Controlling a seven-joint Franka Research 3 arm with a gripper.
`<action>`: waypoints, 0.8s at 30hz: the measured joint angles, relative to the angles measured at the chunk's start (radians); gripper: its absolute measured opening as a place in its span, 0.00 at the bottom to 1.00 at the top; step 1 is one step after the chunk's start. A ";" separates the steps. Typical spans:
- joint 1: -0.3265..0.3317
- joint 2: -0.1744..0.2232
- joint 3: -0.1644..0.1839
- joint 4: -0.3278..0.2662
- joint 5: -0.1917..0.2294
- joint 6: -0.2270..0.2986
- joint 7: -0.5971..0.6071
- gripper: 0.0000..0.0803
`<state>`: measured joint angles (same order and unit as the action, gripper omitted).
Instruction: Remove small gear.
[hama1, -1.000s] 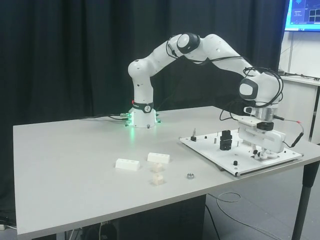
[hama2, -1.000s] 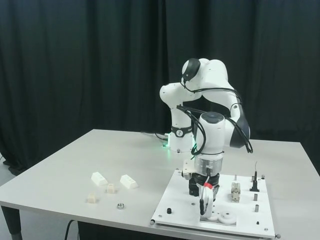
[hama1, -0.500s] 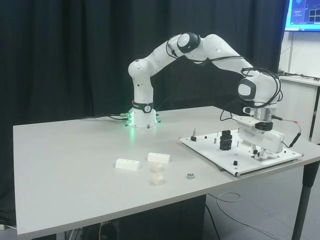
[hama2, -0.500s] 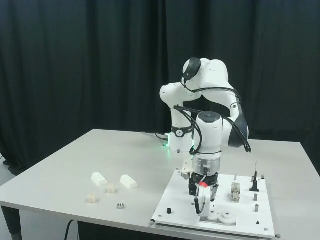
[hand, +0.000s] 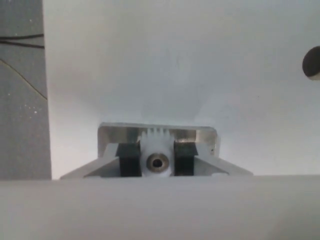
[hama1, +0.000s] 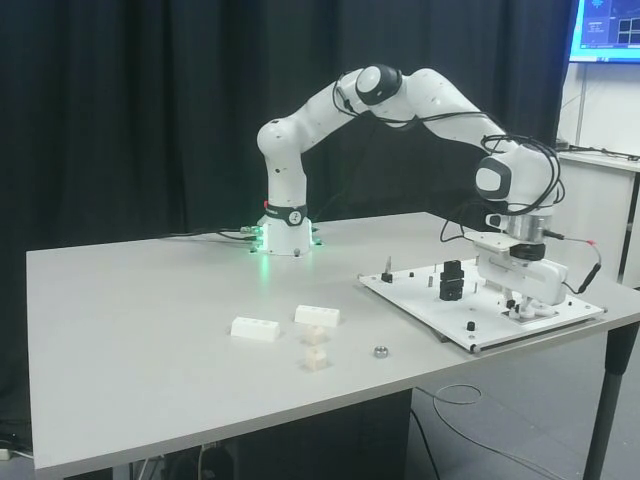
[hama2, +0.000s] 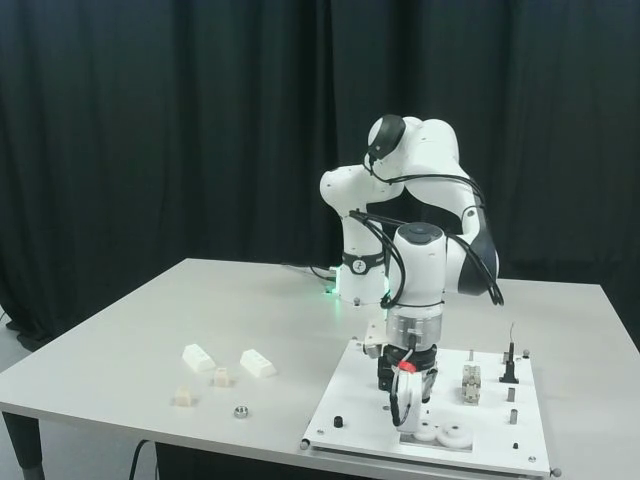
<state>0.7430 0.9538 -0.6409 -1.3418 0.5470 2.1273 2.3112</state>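
Black curtains back the grey table (hama1: 150, 300). On its white assembly board (hama2: 350, 400), the gripper (hand: 159, 159) has its black fingers (hand: 129, 156) clamped on the small gear (hand: 157, 155). Grasp looks made; next likely needs a straight lift upward.

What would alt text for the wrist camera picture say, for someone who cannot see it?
A small white gear sits clamped between the gripper's two black fingertips, seen from just above a white board. A strip of grey table shows beside the board.
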 joint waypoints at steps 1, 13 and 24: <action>0.002 0.000 -0.002 -0.002 0.000 0.002 0.000 0.17; 0.014 0.000 -0.013 -0.012 0.005 0.011 -0.035 0.17; 0.014 0.000 -0.016 -0.014 0.019 0.011 -0.006 0.17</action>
<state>0.7570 0.9538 -0.6572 -1.3554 0.5663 2.1379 2.3048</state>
